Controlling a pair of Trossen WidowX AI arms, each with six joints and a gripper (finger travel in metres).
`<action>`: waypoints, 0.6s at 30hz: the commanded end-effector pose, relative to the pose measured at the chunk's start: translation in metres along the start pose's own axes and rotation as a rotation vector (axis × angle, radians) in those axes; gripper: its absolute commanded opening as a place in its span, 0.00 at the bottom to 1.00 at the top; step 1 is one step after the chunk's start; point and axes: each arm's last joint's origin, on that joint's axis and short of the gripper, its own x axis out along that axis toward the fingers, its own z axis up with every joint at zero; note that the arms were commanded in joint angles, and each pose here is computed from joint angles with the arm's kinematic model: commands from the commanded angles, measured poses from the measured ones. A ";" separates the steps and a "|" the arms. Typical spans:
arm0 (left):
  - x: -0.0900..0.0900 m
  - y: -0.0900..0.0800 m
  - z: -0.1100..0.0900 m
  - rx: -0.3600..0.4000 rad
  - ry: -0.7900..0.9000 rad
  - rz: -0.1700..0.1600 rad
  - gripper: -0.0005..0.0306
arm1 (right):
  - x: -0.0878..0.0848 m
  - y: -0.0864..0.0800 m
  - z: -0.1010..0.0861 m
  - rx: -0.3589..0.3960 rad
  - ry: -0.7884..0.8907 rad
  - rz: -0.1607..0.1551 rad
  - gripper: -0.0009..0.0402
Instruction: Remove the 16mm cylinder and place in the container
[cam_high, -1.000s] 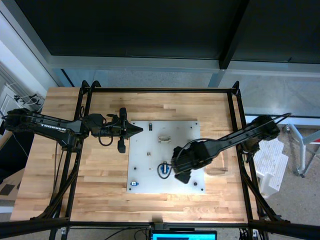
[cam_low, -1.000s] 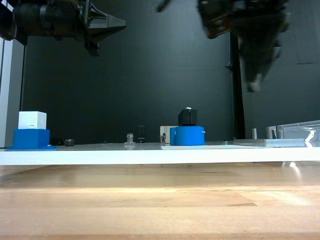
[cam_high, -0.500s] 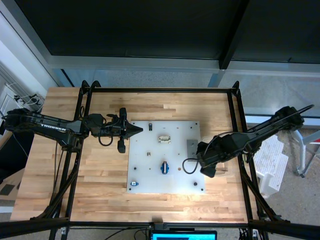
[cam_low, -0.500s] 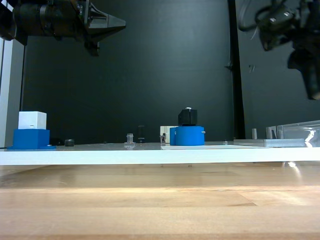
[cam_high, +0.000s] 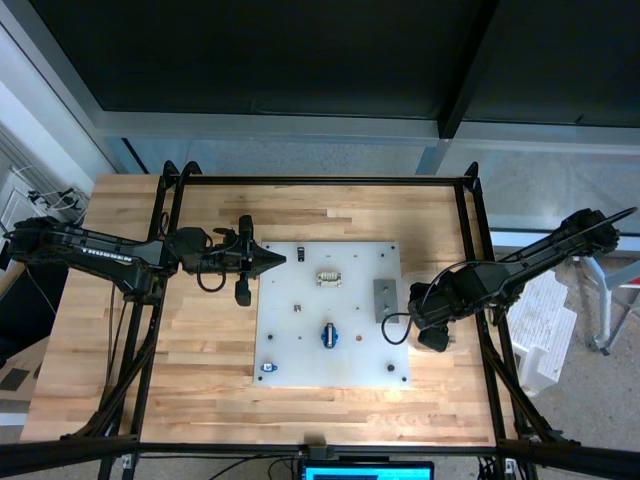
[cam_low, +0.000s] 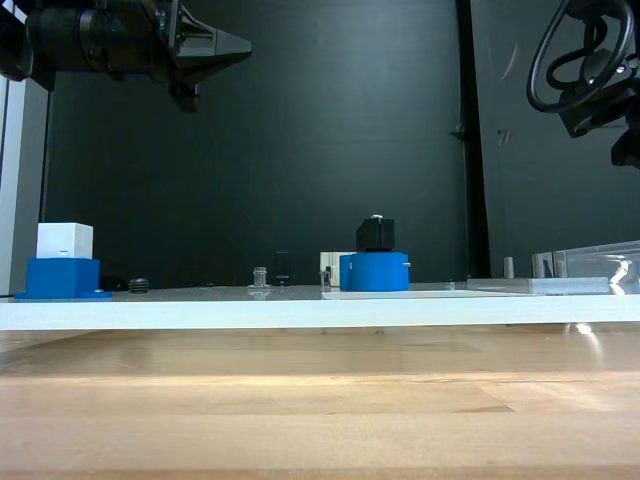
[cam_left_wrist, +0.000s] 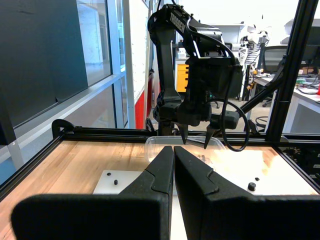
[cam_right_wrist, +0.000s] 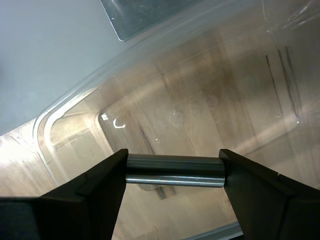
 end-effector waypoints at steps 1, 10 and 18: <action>0.000 0.000 0.000 0.000 0.000 0.000 0.02 | -0.001 0.000 0.000 -0.003 -0.005 -0.001 0.75; 0.000 0.000 0.000 0.000 0.000 0.000 0.02 | -0.001 -0.001 0.001 -0.034 -0.025 -0.008 0.83; 0.000 0.000 0.000 0.000 0.000 0.000 0.02 | -0.005 0.002 0.008 -0.096 -0.109 0.055 0.74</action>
